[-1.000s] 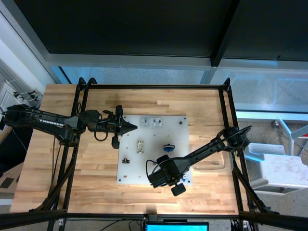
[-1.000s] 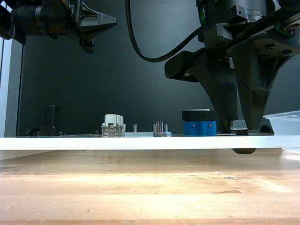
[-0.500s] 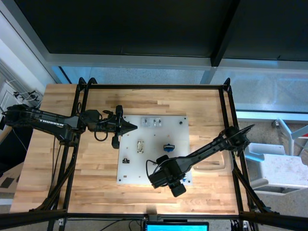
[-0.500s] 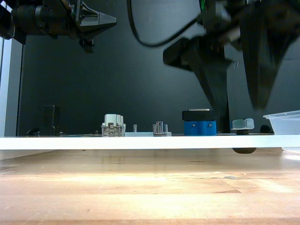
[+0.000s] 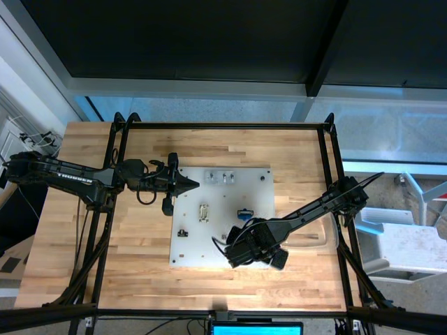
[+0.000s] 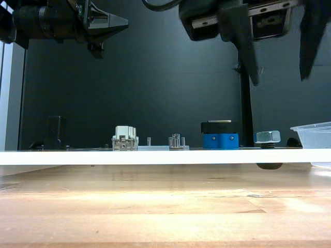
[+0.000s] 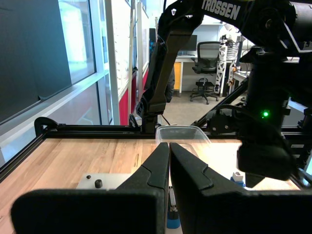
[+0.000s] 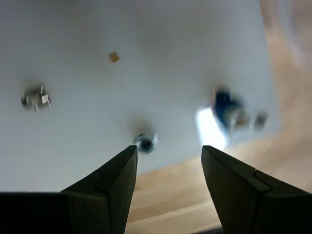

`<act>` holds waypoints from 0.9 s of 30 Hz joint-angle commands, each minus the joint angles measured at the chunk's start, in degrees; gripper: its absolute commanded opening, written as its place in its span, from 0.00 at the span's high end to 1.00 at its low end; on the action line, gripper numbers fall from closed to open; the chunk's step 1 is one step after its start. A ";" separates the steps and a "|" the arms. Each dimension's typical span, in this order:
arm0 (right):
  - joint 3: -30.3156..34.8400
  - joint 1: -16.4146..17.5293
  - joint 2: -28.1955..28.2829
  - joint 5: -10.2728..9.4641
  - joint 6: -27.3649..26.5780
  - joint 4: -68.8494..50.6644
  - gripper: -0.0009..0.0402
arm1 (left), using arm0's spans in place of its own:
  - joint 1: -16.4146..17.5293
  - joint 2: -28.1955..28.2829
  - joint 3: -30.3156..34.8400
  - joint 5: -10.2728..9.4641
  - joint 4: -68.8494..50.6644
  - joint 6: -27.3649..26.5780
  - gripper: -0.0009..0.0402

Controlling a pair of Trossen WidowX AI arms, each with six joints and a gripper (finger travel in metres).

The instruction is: Pick the M12 fastener and fasten on the M12 threads

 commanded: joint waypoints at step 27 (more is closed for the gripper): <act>-3.52 0.50 -0.04 3.30 -97.33 5.33 0.62 | 0.02 0.00 0.00 0.02 0.02 0.00 0.98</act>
